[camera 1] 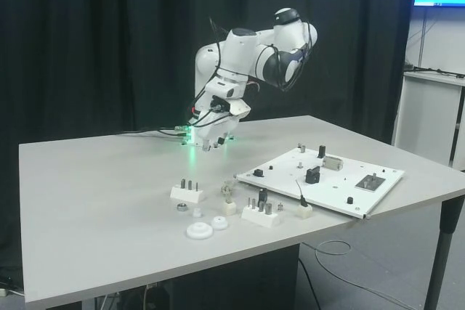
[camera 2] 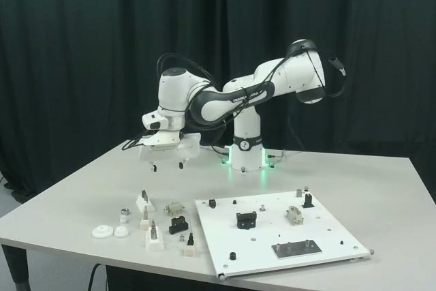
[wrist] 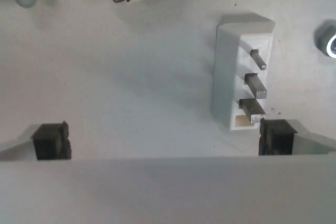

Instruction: Pick square peg 3.

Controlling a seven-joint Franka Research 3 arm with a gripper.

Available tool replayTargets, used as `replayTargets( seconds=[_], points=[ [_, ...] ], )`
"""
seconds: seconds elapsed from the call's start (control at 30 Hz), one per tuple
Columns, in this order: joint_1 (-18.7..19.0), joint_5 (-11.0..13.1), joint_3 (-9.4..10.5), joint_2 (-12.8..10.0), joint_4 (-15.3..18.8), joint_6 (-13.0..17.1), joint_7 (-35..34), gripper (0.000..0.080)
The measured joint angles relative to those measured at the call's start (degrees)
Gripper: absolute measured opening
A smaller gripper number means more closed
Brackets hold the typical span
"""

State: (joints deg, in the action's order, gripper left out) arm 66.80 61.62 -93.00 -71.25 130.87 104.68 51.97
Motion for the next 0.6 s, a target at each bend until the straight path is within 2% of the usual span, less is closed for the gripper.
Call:
replayTargets(
  seconds=[0.6],
  points=[
    [-2.93, 2.93, 2.23, -1.42, 1.28, -0.27, 3.38, 0.08]
  ],
)
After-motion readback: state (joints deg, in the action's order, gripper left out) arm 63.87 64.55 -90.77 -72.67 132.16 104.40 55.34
